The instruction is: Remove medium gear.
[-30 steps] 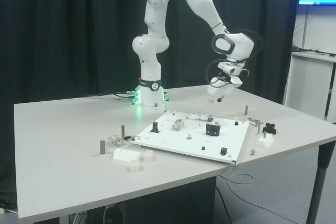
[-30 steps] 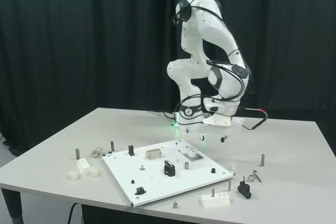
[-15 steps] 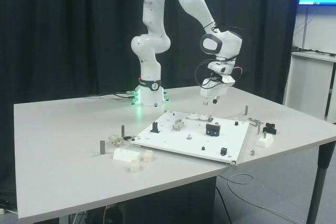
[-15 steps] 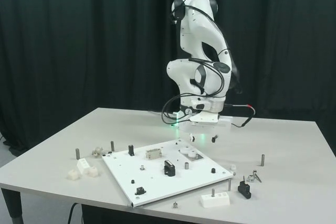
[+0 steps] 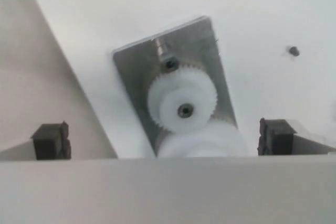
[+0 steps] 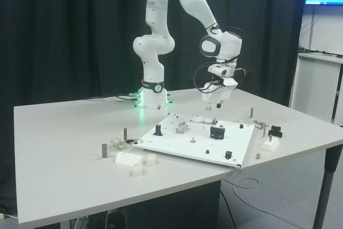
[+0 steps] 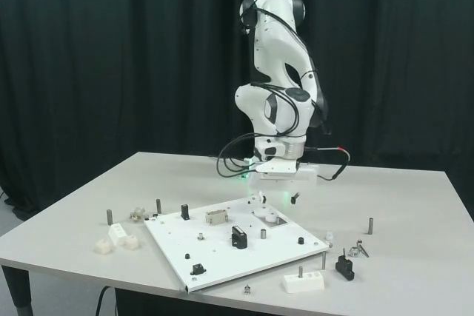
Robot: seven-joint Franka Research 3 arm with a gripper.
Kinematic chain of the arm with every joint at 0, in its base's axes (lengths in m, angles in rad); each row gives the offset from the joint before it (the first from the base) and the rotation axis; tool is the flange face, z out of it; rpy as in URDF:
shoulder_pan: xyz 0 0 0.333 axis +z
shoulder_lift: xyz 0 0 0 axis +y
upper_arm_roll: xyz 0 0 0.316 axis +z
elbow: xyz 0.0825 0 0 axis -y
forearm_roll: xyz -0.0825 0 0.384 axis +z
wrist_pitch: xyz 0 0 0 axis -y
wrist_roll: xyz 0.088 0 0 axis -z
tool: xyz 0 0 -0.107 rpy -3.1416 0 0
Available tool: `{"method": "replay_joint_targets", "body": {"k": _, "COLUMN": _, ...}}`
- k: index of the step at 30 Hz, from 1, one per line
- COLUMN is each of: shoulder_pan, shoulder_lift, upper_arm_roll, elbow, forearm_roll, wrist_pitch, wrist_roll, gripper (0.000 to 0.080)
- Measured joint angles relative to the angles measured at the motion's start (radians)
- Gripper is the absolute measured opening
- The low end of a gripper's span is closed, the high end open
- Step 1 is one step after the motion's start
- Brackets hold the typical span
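The white arm's gripper [image 5: 163,140] has swung in above the white toothed medium gear [image 5: 182,103], fingers spread and empty. The gear sits untouched on its grey metal plate [image 5: 134,72]; descent looks next.

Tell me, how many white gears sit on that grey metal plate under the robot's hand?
2. One full gear sits mid-plate; a second gear meshes beside it, partly hidden by the wrist housing. Others may be hidden.
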Motion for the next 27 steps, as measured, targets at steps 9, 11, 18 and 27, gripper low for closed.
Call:
{"method": "replay_joint_targets", "body": {"k": 9, "shoulder_pan": -0.029, "shoulder_lift": 0.009, "upper_arm_roll": 0.000, "elbow": -0.012, "forearm_roll": 0.010, "wrist_pitch": 0.037, "wrist_roll": -0.011, "gripper": 0.0800}}
{"method": "replay_joint_targets", "body": {"k": 11, "shoulder_pan": -0.033, "shoulder_lift": 0.011, "upper_arm_roll": 0.000, "elbow": -0.017, "forearm_roll": 0.020, "wrist_pitch": 0.042, "wrist_roll": -0.020, "gripper": 0.0800}}
{"method": "replay_joint_targets", "body": {"k": 18, "shoulder_pan": -0.038, "shoulder_lift": 0.023, "upper_arm_roll": 0.000, "elbow": -0.026, "forearm_roll": 0.065, "wrist_pitch": 0.055, "wrist_roll": -0.052, "gripper": 0.0800}}
{"method": "replay_joint_targets", "body": {"k": 27, "shoulder_pan": -0.038, "shoulder_lift": 0.050, "upper_arm_roll": 0.000, "elbow": -0.033, "forearm_roll": 0.089, "wrist_pitch": 0.093, "wrist_roll": -0.057, "gripper": 0.0800}}
